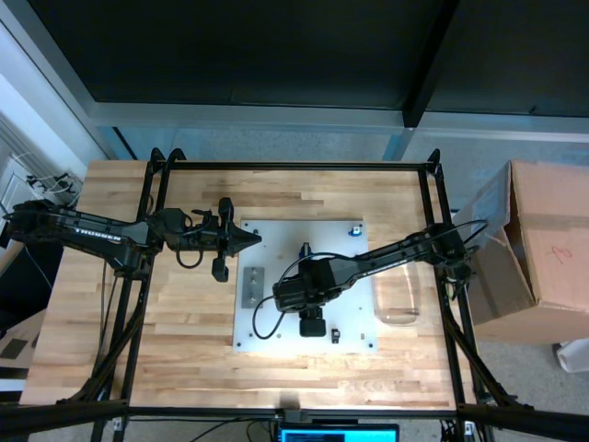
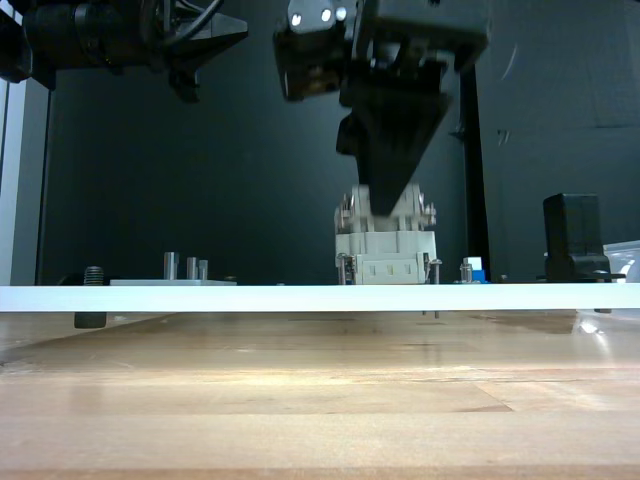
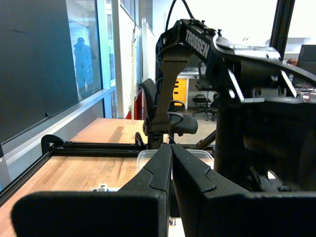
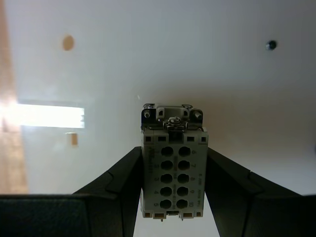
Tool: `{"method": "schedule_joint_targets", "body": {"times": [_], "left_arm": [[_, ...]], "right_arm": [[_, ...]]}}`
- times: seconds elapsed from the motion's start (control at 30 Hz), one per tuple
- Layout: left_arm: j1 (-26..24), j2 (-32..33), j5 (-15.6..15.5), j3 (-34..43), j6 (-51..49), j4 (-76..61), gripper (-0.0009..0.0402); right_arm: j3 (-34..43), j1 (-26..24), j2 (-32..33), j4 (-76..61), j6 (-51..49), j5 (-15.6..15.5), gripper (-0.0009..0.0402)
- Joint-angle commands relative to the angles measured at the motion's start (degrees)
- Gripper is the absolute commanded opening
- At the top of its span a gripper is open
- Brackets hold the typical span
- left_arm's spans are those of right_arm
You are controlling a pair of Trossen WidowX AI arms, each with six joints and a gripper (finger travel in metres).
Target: Remove the HAN10E connector from the taskboard and place in the container
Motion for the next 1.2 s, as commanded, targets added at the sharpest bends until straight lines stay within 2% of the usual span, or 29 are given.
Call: {"method": "schedule_joint_targets", "body": {"times": [0.03,0.27,0.57,0.73,1.2], "left_arm": [[0.0,0.02,0.0,0.0,0.02,0.0,0.0],[0.02,0.02,0.0,0.0,0.02,0.02,0.0],[0.0,0.0,0.0,0.0,0.02,0.0,0.0],[0.0,0.02,0.0,0.0,0.02,0.0,0.0],[0.02,0.0,0.0,0.0,0.02,0.0,0.0]], "right_arm": [[1.14,-0.15,-1.16,-0.76,-0.11,-0.24,0.0002],[2.93,-0.24,-4.15,-3.34,-0.31,1.27,0.0002],[1.29,-0.2,-6.75,-6.19,0.07,1.2,0.0002],[-4.81,0.07,-11.5,-6.16,1.33,1.18,0.0002],[-28.5,1.7,-29.7,-2.95,6.78,1.25,0.0002]]}}
